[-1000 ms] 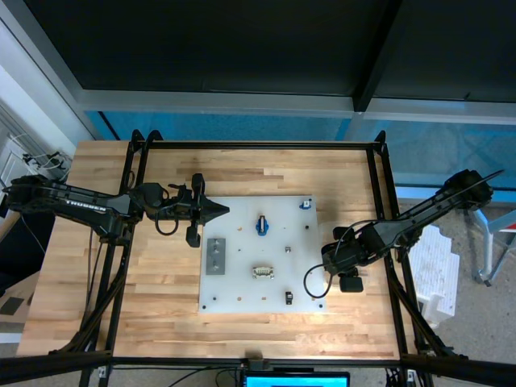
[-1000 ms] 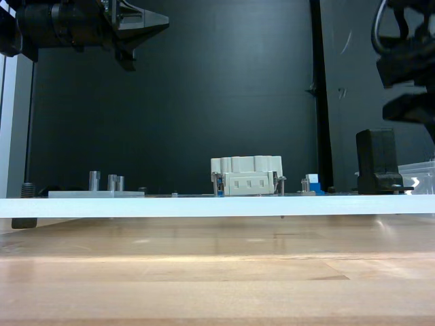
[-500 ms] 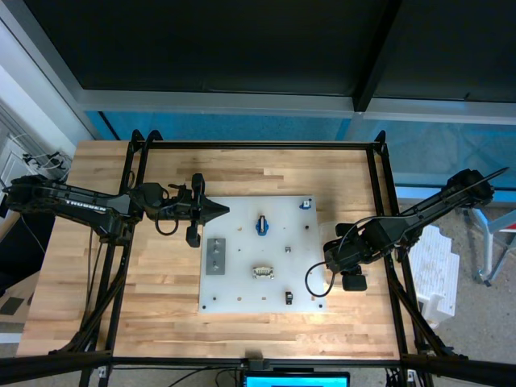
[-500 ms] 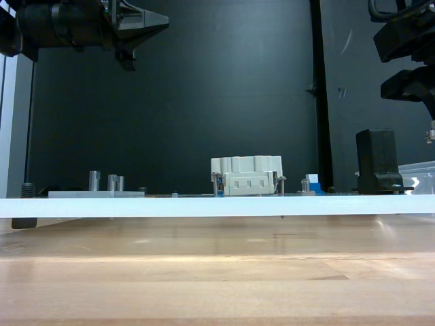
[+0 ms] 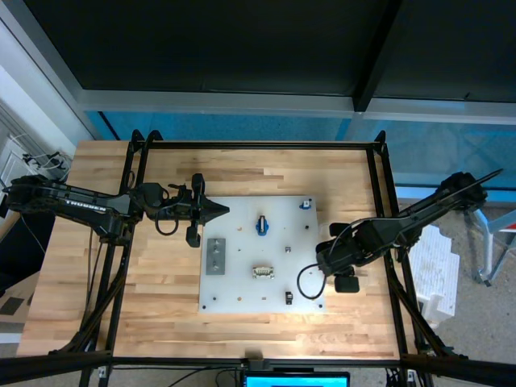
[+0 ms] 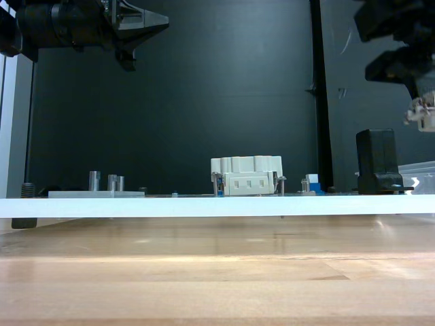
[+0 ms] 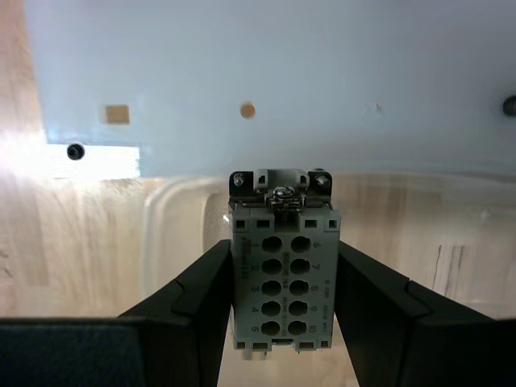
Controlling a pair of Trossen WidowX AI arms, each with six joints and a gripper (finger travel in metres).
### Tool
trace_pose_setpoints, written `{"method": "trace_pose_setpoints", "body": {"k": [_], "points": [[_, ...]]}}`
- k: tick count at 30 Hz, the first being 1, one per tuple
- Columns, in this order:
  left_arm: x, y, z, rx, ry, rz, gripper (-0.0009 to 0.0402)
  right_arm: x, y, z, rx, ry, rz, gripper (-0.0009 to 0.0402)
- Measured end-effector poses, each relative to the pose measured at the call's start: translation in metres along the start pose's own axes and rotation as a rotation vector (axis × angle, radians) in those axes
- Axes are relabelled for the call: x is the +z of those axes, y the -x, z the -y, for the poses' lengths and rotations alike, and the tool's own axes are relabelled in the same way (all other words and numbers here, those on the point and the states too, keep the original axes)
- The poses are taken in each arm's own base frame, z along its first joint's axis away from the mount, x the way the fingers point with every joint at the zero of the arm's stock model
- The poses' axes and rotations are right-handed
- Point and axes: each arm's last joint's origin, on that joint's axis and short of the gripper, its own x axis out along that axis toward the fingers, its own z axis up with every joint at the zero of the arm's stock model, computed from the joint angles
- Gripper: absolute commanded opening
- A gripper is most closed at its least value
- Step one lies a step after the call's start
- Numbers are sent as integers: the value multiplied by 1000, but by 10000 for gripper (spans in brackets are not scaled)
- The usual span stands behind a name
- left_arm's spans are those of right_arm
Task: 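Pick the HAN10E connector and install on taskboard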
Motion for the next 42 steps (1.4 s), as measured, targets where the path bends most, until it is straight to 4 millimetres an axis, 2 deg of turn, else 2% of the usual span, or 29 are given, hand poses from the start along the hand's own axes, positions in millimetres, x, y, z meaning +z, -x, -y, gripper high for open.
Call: {"method": "trace_pose_setpoints", "body": {"k": [6,20,34,42], "points": [[0,0,0,0,0,0,1,32,5,-4,-15,-31,-12,57],[0,0,0,0,0,0,1,105,-10,-15,-27,-17,-24,57],[0,0,0,0,0,1,1,152,-23,-17,-21,5,1,57],[0,0,0,0,0,0,1,169,-33,-14,-25,16,5,57]]}}
